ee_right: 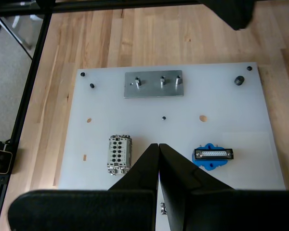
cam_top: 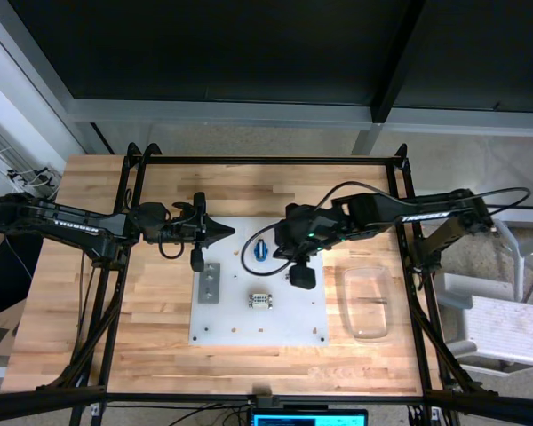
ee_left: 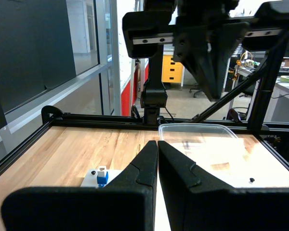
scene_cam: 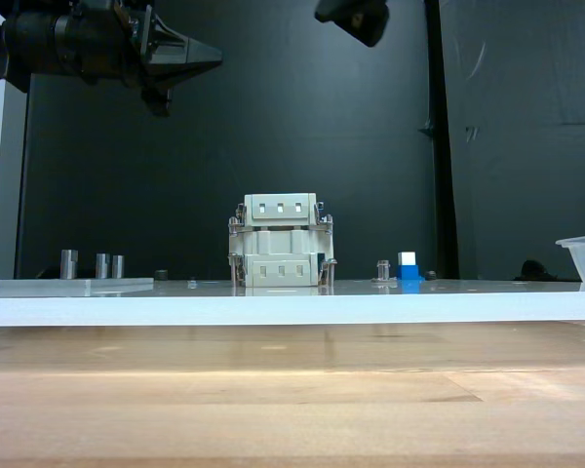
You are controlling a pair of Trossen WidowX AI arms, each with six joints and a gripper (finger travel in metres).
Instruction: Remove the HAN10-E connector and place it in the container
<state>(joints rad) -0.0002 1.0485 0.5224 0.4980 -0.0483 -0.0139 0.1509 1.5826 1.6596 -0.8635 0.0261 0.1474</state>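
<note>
**High view.** The connector (cam_top: pixel 260 301) stands on the board (cam_top: pixel 311 330) near its 6 o'clock edge, with bare board all round. The plate (cam_top: pixel 210 284) lies at the connector's 10 o'clock and the blue part (cam_top: pixel 260 250) at its 12. The tray (cam_top: pixel 369 302) rests on the wood off the board's 3 o'clock edge, well apart from the connector, and wood shows through its floor. The left gripper (cam_top: pixel 231 232), fingers together, hovers over the board's 11 o'clock edge. The right gripper (cam_top: pixel 300 277), fingers together, hangs at the connector's 2 o'clock.

**Low view only.** Both grippers are high above the connector, which is a two-tier block.

**Right wrist view only.** The connector's top face shows rows of pin holes.
</note>
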